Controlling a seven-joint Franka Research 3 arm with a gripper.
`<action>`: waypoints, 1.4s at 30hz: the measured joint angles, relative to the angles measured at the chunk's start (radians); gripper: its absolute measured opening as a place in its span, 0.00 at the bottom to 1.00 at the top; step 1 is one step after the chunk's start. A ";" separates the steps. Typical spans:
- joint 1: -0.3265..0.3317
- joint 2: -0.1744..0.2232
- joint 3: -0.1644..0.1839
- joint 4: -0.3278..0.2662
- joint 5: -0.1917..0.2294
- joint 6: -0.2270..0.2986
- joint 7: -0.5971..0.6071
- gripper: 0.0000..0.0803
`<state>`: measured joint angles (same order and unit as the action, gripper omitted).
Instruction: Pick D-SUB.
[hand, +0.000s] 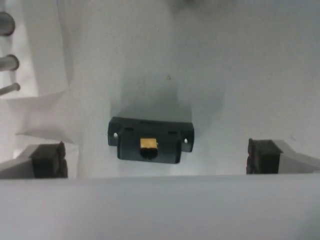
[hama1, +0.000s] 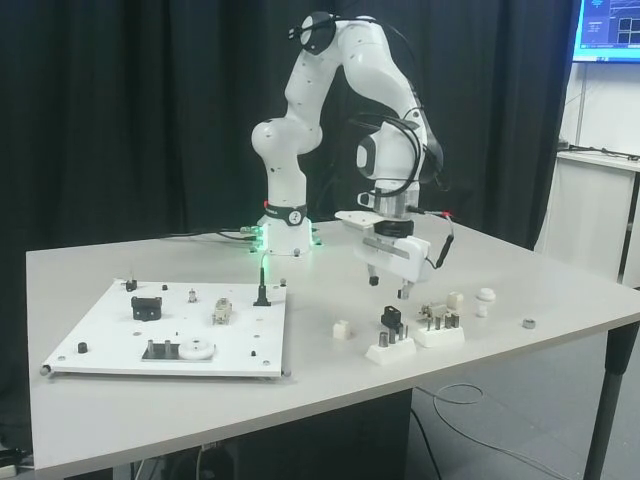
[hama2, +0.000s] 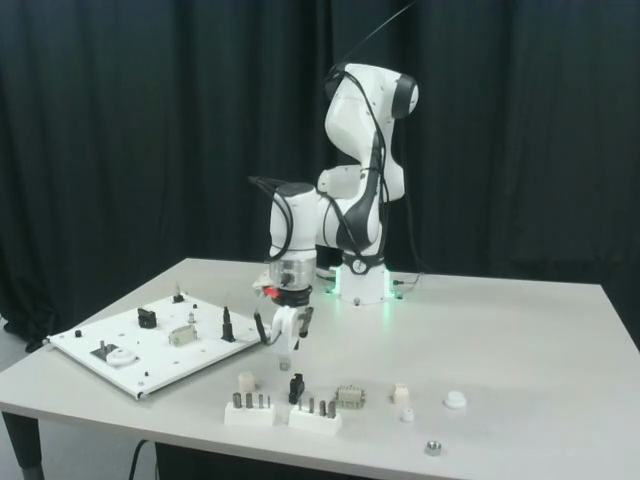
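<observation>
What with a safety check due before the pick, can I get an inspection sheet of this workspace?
Surface: grey table, bearing a white board of small parts.
Job's things: black D-SUB on a white holder, untouched.
Clutter: pin holder, small white pieces, a nut.
Grippers: claw open, hovers above the D-SUB, clear of it.
Cables: black cable at the wrist; table cables behind the arm's base.
Surroundings: black curtain, screen, white cabinet.
</observation>
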<state>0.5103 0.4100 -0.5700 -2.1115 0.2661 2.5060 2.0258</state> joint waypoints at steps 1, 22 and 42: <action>-0.007 0.002 0.008 0.000 0.000 0.004 -0.001 1.00; -0.075 0.043 0.109 0.012 0.002 0.019 -0.007 1.00; -0.115 0.078 0.147 0.023 0.005 0.030 -0.007 1.00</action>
<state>0.3957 0.4884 -0.4227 -2.0886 0.2707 2.5358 2.0193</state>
